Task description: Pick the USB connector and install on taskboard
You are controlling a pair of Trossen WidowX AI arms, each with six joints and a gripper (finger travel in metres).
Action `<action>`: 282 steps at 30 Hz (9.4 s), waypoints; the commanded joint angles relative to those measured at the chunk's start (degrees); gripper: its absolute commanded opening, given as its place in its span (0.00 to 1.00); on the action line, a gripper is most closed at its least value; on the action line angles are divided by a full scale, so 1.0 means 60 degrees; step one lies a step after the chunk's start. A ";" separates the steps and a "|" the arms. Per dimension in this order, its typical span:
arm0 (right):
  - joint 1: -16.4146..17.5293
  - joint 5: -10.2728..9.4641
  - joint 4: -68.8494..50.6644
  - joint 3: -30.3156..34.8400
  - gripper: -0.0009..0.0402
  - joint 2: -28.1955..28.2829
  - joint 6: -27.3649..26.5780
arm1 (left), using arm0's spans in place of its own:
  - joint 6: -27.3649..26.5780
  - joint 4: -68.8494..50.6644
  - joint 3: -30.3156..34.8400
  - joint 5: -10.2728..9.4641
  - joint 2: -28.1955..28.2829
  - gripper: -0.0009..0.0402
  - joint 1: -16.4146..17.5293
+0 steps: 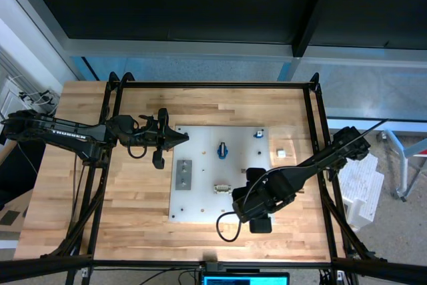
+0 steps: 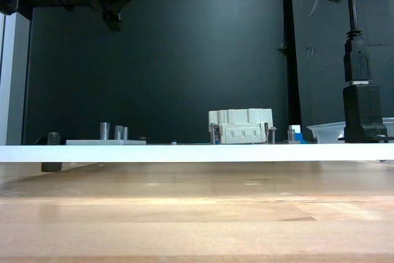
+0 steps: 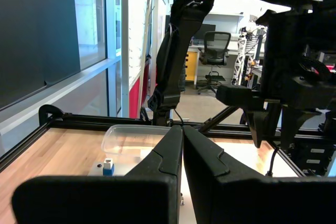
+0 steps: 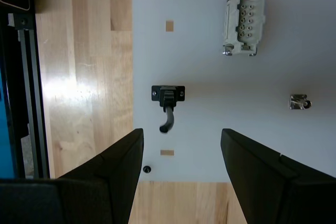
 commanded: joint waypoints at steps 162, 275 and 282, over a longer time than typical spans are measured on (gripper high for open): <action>-0.5501 -0.1260 1.6717 -1.0910 0.02 -0.7191 -0.4240 | 0.0004 0.0000 0.0000 0.0004 0.0004 0.02 0.0004; -0.5501 -0.1260 1.6717 -1.0910 0.02 -0.7191 -0.4240 | 0.0004 0.0000 0.0004 0.0004 0.0004 0.02 0.0000; -0.5497 -0.1260 1.6717 -1.0910 0.02 -0.7191 -0.4240 | 0.0004 0.0000 0.0004 0.0004 0.0004 0.02 0.0000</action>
